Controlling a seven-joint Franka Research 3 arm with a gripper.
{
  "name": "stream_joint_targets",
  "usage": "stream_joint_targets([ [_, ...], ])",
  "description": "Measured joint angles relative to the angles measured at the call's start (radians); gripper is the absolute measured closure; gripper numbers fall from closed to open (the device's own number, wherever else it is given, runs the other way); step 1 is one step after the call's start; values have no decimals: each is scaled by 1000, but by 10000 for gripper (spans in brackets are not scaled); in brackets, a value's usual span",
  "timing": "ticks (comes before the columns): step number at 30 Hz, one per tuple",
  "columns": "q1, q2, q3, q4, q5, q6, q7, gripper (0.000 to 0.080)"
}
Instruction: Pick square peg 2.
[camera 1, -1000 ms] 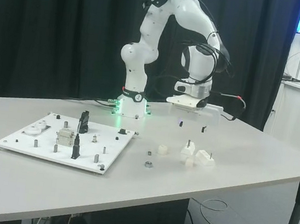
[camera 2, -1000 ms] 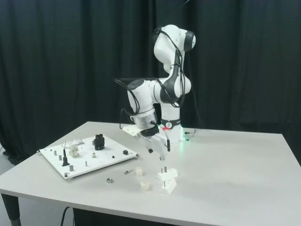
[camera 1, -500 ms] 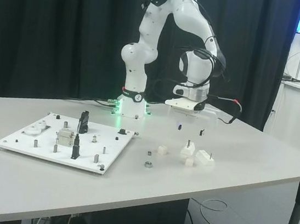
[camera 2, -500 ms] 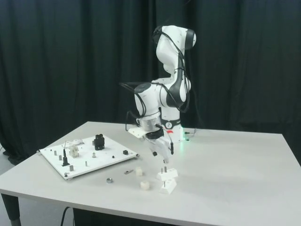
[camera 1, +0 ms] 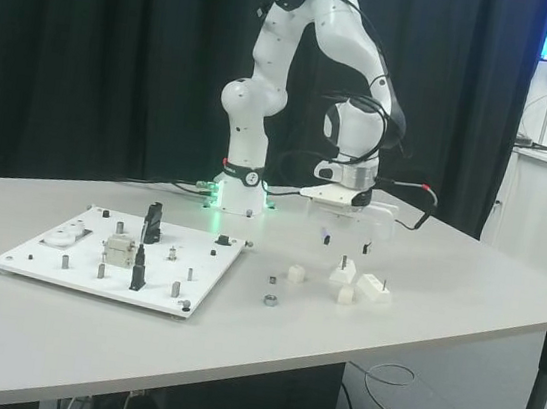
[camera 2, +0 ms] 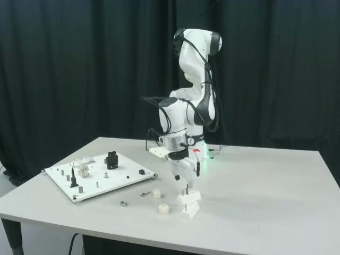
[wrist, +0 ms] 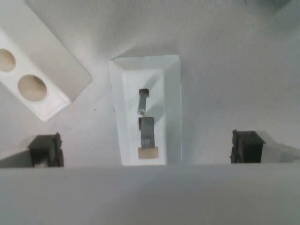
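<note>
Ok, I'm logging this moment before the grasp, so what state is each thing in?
gripper: open, above the peg, holding nothing
square peg: upright in its holder, not grasped
peg holder: flat on the table
two-hole block: holes empty
assembly board: flat on table, parts upright

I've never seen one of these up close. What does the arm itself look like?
The arm is white, built of rounded segments with black rings at the joints. Black cables run along it. Green lights glow at its base. The gripper ends in two small black fingertips.
</note>
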State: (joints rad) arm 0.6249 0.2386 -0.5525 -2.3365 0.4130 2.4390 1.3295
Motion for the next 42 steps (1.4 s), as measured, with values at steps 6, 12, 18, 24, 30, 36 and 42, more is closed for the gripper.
stream_joint_targets([
  [6, 0, 0, 9, -23, 1, 43, 1, 3],
  [12, 0, 0, 18, -41, 1, 72, 1, 3],
  [18, 0, 1, 30, -53, 1, 95, 1, 3],
  [24, 0, 2, 42, -65, 1, 120, 1, 3],
  [30, 0, 5, 50, -74, 1, 140, 1, 3],
  [36, 0, 11, 55, -74, 1, 150, 1, 3],
  [42, 0, 18, 60, -75, 1, 164, 1, 3],
])
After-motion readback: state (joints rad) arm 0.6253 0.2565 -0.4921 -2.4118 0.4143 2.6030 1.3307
